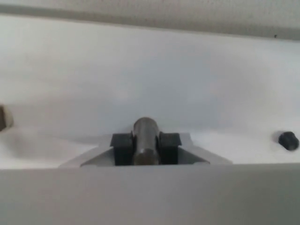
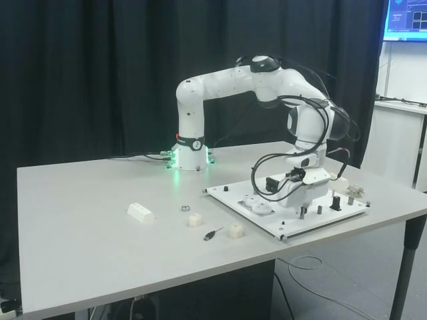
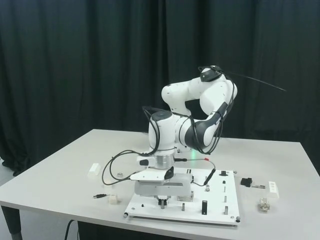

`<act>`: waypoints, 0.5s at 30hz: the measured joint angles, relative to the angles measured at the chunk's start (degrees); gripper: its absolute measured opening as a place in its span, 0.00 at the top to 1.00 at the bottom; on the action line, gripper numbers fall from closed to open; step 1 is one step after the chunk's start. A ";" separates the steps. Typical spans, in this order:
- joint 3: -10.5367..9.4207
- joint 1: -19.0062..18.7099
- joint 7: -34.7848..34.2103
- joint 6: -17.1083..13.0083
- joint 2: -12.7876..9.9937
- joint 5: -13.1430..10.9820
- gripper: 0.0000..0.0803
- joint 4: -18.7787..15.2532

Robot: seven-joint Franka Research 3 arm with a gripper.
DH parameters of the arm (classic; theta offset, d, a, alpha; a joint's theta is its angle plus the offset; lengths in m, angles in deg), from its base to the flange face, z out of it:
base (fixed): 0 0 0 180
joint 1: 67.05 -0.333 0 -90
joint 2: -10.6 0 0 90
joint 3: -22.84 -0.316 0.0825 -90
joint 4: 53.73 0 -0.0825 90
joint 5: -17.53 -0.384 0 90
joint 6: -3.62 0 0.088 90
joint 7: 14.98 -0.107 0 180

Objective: Remove round peg 3.

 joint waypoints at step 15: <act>6.50 -1.83 0.00 8.30 0.59 0.55 0.86 0.01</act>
